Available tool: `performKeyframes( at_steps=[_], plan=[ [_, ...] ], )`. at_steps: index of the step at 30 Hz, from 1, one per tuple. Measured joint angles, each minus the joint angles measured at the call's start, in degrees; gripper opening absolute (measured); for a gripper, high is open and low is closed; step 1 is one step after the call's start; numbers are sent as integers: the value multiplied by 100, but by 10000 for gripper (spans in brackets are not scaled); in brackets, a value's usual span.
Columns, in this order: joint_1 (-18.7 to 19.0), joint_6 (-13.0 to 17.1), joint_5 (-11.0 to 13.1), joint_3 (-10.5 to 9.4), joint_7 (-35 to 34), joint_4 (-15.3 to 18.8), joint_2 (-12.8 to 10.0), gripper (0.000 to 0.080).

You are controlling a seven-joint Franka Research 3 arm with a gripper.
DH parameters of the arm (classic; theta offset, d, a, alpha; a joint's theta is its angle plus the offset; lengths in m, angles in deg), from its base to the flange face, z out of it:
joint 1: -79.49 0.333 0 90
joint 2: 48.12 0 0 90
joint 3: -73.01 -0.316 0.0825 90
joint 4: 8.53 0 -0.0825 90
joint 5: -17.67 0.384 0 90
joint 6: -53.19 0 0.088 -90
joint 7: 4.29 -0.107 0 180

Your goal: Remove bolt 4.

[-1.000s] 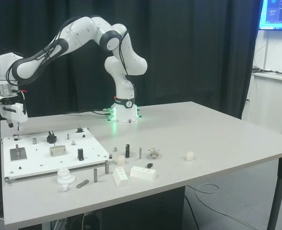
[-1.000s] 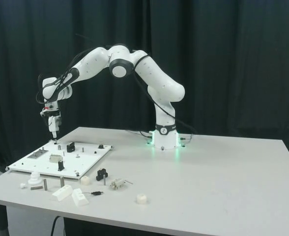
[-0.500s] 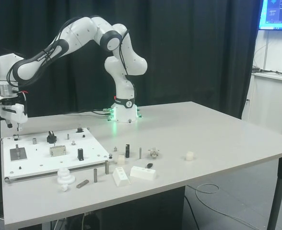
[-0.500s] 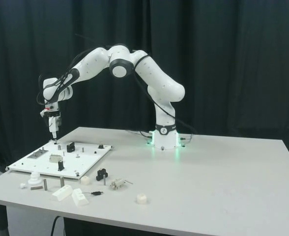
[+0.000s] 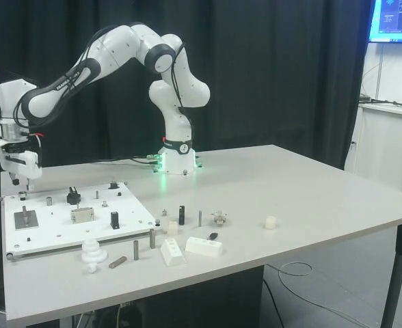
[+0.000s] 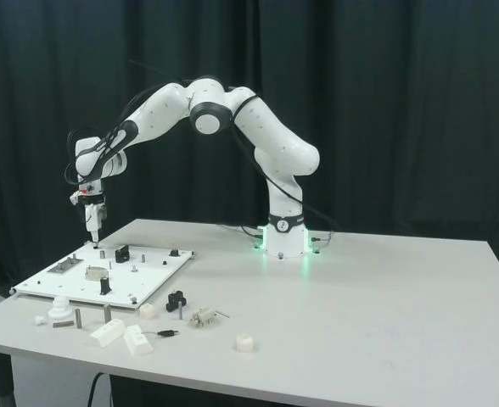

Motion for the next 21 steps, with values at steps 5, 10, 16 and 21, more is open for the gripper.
performKeyframes(
  at_steps=[5,10,16,21],
  plan=[
    [25,22,-2,0,21,10,-25,800],
    [51,52,-2,0,24,15,-58,800],
    [77,101,-2,-7,24,21,-89,800],
    [85,156,-2,-20,24,21,-117,800]
  ],
)
